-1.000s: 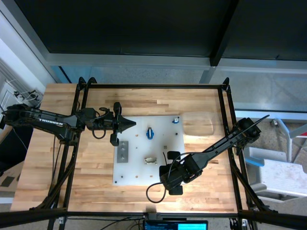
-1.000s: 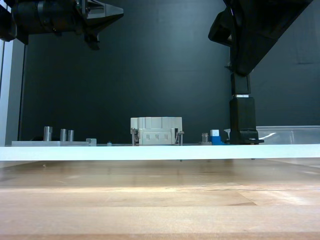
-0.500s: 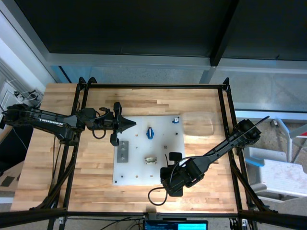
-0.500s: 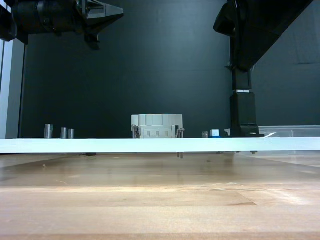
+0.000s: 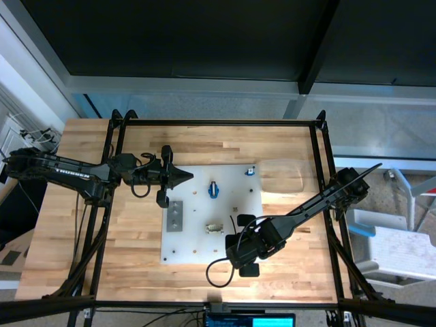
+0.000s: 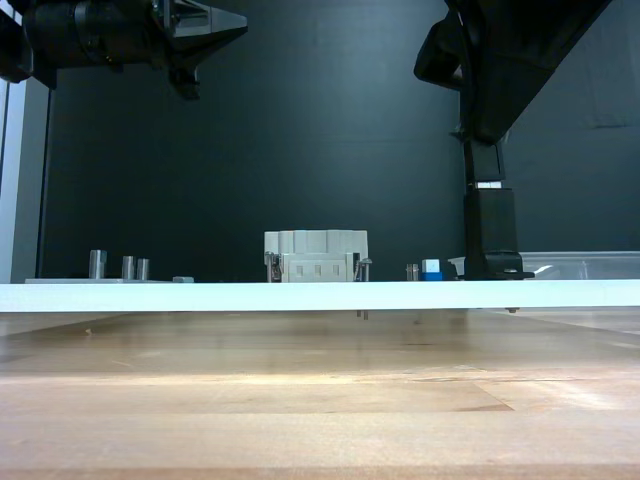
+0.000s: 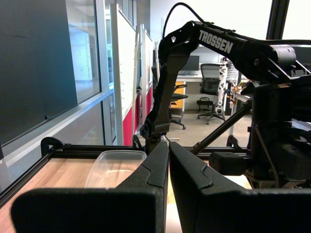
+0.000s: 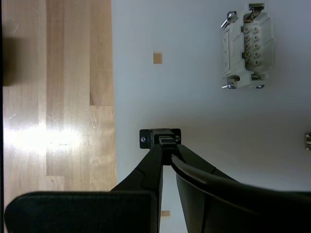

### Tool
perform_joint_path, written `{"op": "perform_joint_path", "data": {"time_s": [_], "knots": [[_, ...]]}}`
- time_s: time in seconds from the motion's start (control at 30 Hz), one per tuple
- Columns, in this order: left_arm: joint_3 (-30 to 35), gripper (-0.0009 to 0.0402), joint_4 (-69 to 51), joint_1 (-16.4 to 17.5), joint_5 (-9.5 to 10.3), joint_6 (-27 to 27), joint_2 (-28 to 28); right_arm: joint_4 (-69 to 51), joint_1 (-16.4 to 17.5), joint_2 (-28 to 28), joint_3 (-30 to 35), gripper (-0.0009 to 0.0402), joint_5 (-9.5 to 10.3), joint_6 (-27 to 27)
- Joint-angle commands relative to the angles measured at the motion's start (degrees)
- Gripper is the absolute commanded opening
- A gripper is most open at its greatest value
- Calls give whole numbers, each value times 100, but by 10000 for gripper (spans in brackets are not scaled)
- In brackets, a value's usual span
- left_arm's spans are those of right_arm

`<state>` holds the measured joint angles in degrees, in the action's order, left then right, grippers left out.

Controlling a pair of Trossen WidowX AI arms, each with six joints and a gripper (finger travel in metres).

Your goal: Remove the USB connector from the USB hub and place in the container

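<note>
The USB hub (image 8: pixel 151 137) is a small black block on the white board (image 5: pixel 204 242). The black USB connector (image 8: pixel 166 141) sits in the hub's face. My right gripper (image 8: pixel 166 149) is shut on the connector, fingertips meeting right at the hub. From above, the right gripper (image 5: pixel 242 227) reaches down onto the board's right part. The clear container (image 5: pixel 281 176) lies on the wood beyond the board's far right corner, apart from both arms. My left gripper (image 5: pixel 185 176) hovers shut and holding nothing above the board's far left corner.
On the board stand a blue upright connector (image 5: pixel 213 189), a silver-beige multi-pin connector (image 5: pixel 214 229) and a grey metal block (image 5: pixel 176 218) with pegs. A black frame (image 5: pixel 218 123) rings the wooden table. The right arm's cable (image 5: pixel 216 272) loops near the front edge.
The right wrist swung toward the near edge half a second ago and has come back. In the low view the white board's near edge sits higher than a second ago. The left arm is still.
</note>
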<state>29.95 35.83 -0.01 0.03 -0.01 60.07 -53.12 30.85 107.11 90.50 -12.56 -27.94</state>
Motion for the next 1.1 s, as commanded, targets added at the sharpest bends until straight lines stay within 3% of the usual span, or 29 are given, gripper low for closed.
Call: {"op": "perform_joint_path", "data": {"time_s": [0.03,0.37,0.63,0.77,0.87,1.1], "knots": [[0,1,0,0,0,0,2,-13,59,-13,7,0,-341,-9],[0,1,2,0,0,0,2,0,411,-33,-20,0,-750,-474],[0,1,-4,0,0,0,4,44,492,-96,-125,0,-835,-629],[0,1,2,0,0,0,2,-164,503,-116,-81,0,-804,-461],[0,0,-2,0,0,0,2,-210,492,-116,-11,0,-629,-240],[0,1,2,0,0,0,2,-306,398,111,260,0,-579,101]]}}
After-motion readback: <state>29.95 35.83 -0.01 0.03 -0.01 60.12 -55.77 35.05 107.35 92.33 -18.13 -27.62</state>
